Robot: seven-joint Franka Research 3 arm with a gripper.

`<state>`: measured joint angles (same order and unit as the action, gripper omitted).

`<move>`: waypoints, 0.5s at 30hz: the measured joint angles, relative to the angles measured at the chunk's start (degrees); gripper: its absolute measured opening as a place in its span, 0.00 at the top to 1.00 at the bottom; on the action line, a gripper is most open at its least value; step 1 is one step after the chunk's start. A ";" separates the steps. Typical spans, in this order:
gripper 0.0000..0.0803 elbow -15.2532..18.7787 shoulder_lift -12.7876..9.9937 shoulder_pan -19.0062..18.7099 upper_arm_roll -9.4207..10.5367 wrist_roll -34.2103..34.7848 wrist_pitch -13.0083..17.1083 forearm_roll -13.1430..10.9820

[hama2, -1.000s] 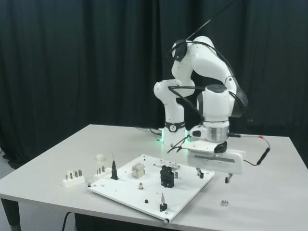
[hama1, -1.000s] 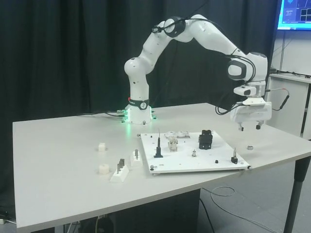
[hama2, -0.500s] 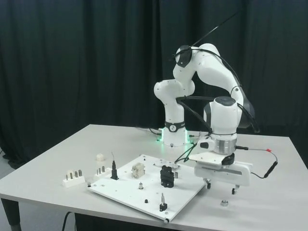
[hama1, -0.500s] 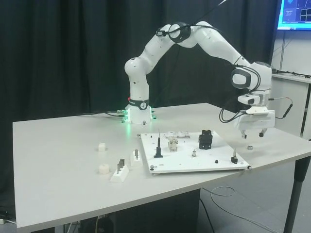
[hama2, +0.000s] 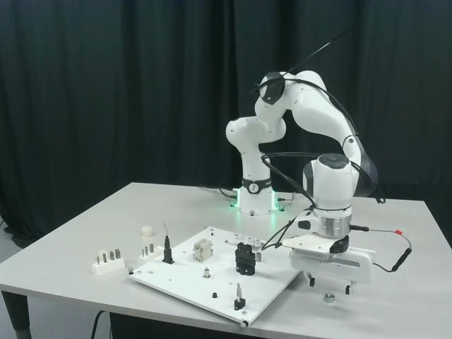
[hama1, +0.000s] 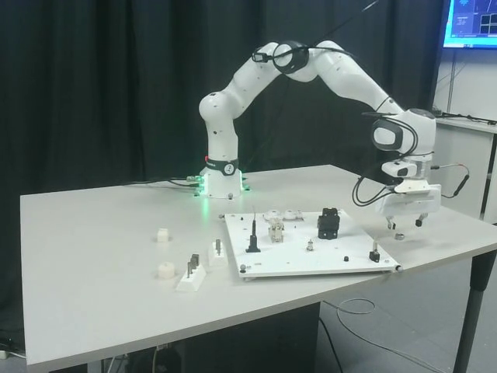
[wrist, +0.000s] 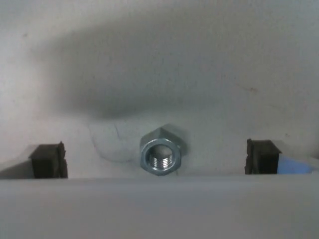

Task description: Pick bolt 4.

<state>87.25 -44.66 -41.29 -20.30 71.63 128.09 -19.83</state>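
We have the gripper (wrist: 154, 159) open, one black fingertip on each side of a hexagonal threaded nut (wrist: 160, 154), which lies flat on the grey table (wrist: 159, 59) in the lower centre of the wrist view. The task says bolt 4, but we see only a nut here. We should descend straight, keep the nut centred, and close on two flat faces. The gripper body hides the lower part of the wrist view, and the nut (hama2: 328, 297) looks tiny in the second room view.

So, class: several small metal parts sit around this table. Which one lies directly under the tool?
The lone hex nut on the bare grey table, between the open tool fingertips. The others stand on the white board or in blocks.
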 joint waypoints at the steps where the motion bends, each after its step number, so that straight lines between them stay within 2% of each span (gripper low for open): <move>1: 0.00 -0.06 -0.10 0.00 0.05 0.00 0.01 0.00; 15: 0.00 -0.15 -1.16 0.00 1.17 0.00 0.07 0.00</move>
<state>87.10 -45.82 -41.30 -19.13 71.63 128.16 -19.83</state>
